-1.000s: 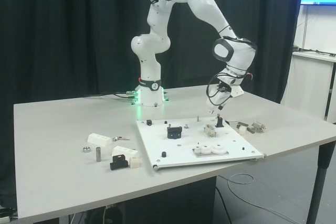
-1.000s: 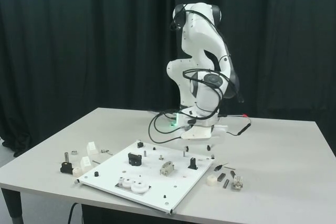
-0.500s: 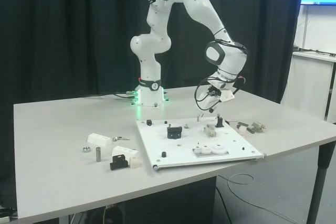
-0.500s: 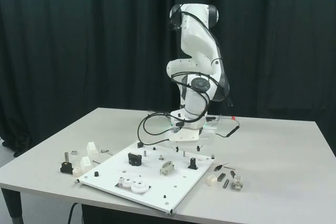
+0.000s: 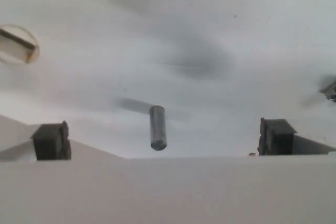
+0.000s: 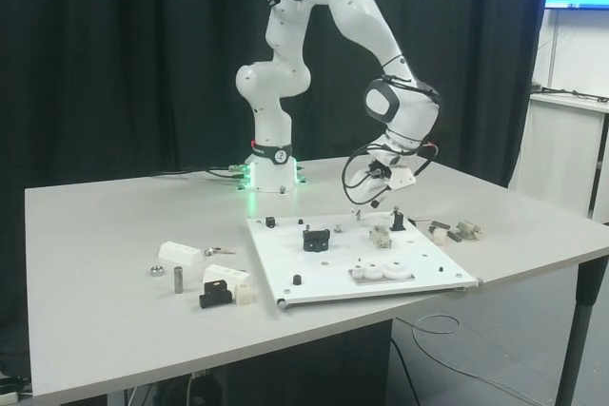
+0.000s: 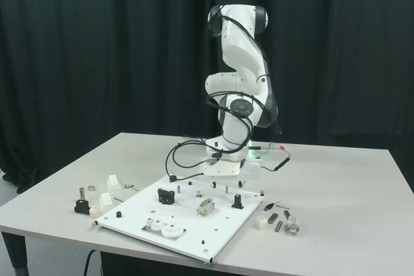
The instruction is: Remove round peg 2.
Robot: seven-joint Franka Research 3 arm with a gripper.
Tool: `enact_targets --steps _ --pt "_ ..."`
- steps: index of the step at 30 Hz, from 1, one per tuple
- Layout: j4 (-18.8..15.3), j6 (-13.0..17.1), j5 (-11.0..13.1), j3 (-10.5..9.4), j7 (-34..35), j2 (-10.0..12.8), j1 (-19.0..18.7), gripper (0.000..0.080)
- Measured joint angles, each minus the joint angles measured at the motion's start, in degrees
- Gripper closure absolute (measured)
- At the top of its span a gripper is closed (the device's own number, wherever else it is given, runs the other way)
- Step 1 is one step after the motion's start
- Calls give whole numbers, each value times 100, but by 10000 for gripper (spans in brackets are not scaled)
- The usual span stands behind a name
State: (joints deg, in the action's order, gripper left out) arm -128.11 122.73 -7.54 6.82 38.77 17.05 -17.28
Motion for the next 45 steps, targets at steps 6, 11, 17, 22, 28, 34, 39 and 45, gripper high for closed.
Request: enact_targets --steps 6,11,17,22,28,34,39,45 --pt "-145 172 0 -1 2 0 31 3" --pt "-246 303 -10 -2 7 0 49 3" --pt "-341 457 -100 -1 60 -1 73 3" --pt "-410 578 -165 -1 102 -1 90 3" --pt "-456 632 -188 -2 106 -1 102 3" --pt "-477 639 -188 -4 105 -4 107 134" --pt "-477 640 -185 -15 103 -9 108 328" --pt "-477 643 -174 -35 103 -32 108 490"
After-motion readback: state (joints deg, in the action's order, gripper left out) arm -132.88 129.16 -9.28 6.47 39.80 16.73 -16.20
